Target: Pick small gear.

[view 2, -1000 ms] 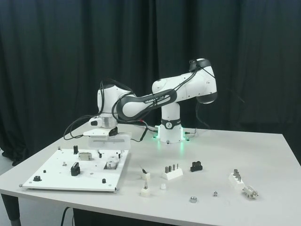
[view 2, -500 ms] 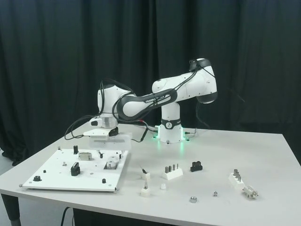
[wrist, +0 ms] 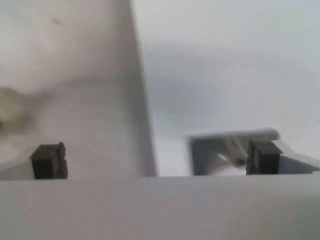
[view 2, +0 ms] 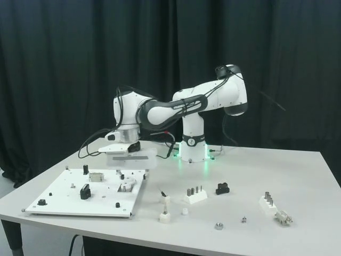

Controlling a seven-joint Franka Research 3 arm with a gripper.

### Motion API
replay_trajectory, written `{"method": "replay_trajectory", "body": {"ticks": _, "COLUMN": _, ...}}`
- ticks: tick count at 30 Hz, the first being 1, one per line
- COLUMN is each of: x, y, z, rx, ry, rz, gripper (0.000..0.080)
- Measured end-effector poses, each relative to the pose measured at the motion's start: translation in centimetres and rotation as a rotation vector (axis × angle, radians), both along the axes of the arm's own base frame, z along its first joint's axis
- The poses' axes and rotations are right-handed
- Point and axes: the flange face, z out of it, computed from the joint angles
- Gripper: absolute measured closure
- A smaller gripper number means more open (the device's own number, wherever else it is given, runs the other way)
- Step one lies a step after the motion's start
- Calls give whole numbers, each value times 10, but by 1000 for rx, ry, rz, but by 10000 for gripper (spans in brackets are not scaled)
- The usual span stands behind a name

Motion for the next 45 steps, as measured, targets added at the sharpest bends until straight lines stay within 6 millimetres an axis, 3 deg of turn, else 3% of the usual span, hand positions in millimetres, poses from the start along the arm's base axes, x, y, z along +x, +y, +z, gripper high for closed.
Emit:
{"method": "replay_trajectory", "body": {"ticks": 13, "x": 42, "y": 75, "z": 22, "rx": 43, "ry": 14, "rz": -37, "gripper": 3}}
{"method": "replay_trajectory", "body": {"ticks": 23, "x": 54, "y": 131, "z": 24, "rx": 39, "ry": 46, "rz": -24, "gripper": 3}}
{"method": "replay_trajectory", "body": {"ticks": 34, "x": 54, "y": 178, "z": 7, "rx": 31, "ry": 77, "rz": -80, "gripper": 3}}
{"method": "replay_trajectory", "body": {"ticks": 45, "x": 56, "y": 206, "z": -23, "rx": 7, "ry": 69, "rz": -105, "gripper": 3}}
